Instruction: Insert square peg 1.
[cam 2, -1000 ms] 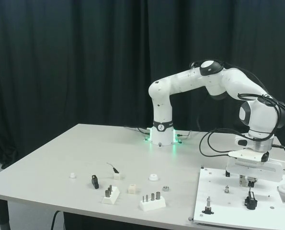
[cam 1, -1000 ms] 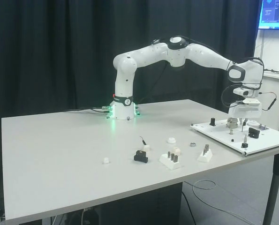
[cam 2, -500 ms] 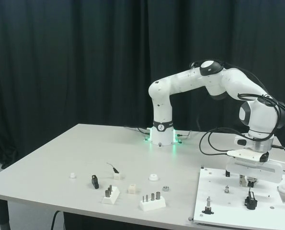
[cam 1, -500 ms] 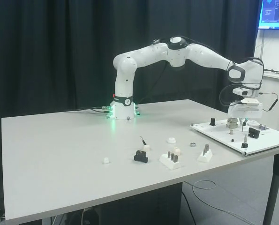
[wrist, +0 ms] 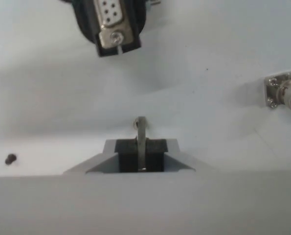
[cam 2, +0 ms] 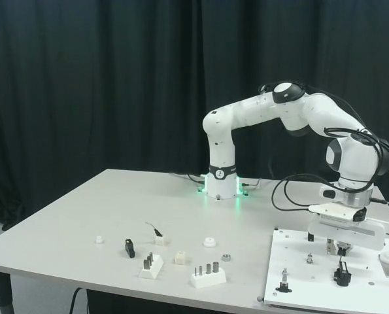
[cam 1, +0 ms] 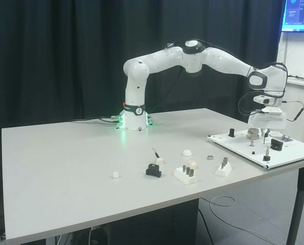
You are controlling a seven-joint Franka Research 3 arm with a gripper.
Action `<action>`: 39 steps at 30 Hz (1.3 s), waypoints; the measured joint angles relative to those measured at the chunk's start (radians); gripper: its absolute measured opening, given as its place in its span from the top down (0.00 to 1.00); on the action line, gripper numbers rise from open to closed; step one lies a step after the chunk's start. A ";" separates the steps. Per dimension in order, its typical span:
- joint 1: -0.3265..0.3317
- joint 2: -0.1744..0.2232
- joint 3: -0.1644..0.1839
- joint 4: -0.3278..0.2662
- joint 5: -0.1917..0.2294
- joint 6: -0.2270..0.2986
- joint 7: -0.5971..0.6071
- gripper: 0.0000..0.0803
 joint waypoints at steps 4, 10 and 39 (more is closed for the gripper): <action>-0.004 0.000 0.000 0.000 0.000 0.002 0.039 0.96; -0.010 0.000 0.000 0.000 -0.001 0.002 0.061 0.96; -0.006 -0.003 0.005 0.008 0.000 -0.017 0.043 0.96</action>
